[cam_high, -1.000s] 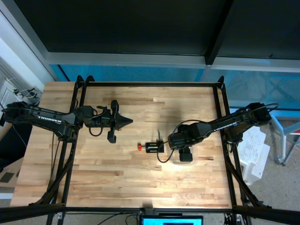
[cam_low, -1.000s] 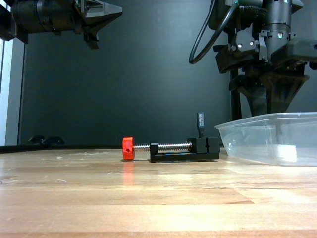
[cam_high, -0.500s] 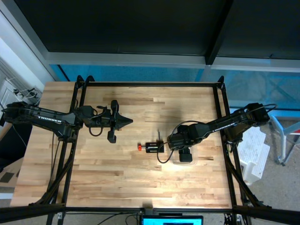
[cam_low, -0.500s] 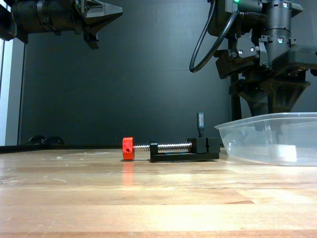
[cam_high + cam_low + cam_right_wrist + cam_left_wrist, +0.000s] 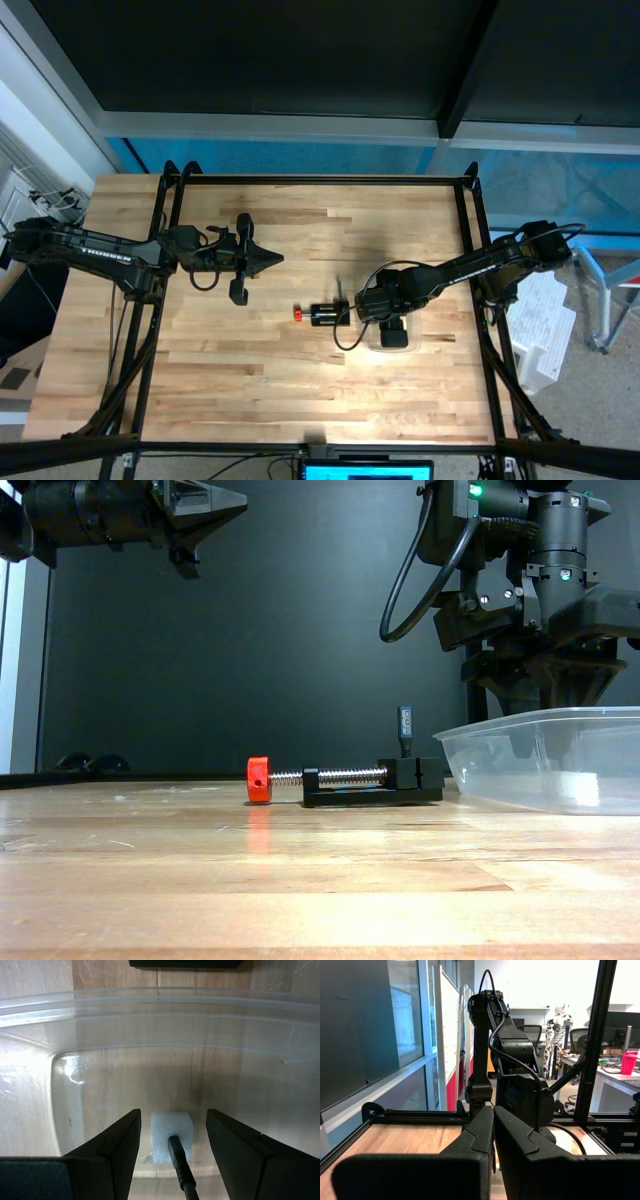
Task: Pick the usb-c connector and install on the hub
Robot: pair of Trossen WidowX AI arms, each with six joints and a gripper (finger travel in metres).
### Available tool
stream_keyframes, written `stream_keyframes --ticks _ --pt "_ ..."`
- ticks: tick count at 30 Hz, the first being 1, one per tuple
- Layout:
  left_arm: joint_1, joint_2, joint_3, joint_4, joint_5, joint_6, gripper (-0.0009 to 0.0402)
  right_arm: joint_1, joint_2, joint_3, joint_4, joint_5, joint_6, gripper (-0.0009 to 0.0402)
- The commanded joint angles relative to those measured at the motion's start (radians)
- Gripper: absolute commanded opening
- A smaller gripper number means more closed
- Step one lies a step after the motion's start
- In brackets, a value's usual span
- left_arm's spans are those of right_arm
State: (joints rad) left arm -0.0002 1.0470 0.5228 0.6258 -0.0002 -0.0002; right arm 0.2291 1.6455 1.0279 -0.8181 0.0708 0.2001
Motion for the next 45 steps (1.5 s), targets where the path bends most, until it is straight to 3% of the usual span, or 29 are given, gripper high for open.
stream_keyframes --ticks 1,45 --pt "0.0 0.0 0.0 0.0 0.0 0.0 0.0 0.001 0.0 -0.002 0.003 -0.001 0.001 0.0181" --pt "0.0 0.0 0.0 0.0 0.0 0.0 0.0 0.005 0.0 -0.037 0.072 0.0 0.001 0.0181"
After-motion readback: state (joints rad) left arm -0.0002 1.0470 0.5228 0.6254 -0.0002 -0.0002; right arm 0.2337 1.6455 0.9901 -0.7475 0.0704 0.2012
